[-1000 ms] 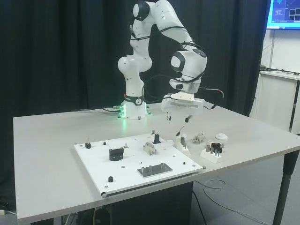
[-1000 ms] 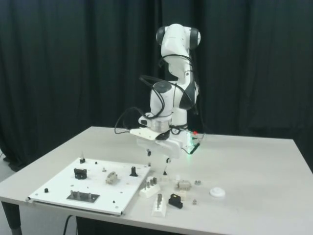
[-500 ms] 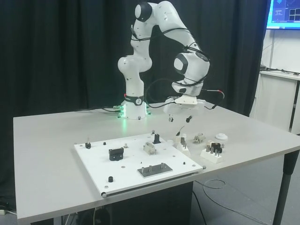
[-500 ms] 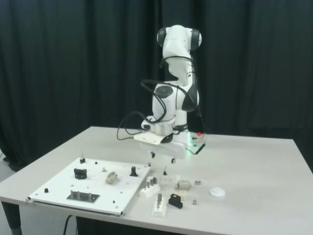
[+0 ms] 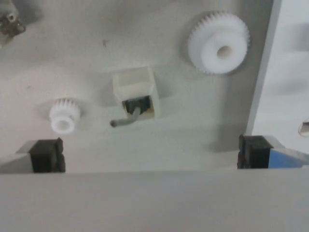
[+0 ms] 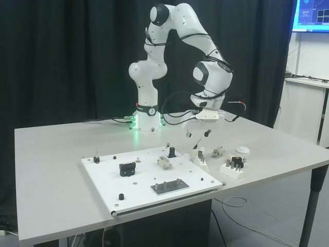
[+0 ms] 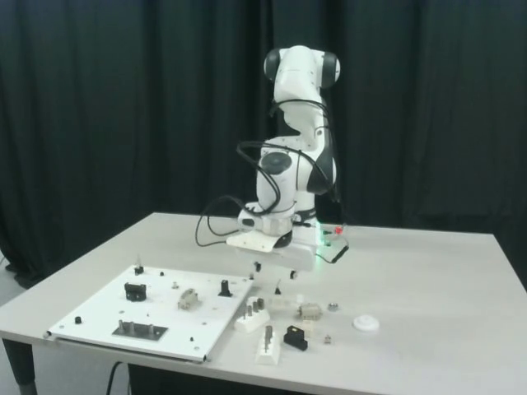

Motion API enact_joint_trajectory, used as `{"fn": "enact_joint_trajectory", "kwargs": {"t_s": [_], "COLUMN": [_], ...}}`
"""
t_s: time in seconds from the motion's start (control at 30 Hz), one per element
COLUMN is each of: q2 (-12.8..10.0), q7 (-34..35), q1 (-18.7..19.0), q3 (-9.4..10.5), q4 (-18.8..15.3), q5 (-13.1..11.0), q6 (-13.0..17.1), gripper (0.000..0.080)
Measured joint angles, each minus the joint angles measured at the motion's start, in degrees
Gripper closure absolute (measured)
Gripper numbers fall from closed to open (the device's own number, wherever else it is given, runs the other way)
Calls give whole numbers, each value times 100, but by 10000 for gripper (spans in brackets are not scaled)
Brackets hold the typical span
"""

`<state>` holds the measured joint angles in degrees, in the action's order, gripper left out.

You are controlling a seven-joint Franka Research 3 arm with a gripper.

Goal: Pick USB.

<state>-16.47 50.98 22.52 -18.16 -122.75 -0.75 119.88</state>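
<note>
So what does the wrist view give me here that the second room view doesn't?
Only the wrist view shows the teeth of the large white gear, a small white gear, the open-sided holder block with a grey pin, and both black fingertips of the gripper spread wide. Only the second room view shows the whole arm and the white board with its parts. Both show the grey table.
</note>
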Motion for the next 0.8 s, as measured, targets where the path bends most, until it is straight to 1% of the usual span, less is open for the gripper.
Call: {"fn": "enact_joint_trajectory", "kwargs": {"t_s": [0.33, 0.53, 0.8], "q2": [-259, -367, -455], "q7": [-86, -232, -445], "q1": [-386, -579, -705], "q3": [368, 573, 752], "q4": [163, 205, 211], "q5": [0, 0, 0], "q6": [-49, -89, -90], "gripper": [3, 3, 3]}}
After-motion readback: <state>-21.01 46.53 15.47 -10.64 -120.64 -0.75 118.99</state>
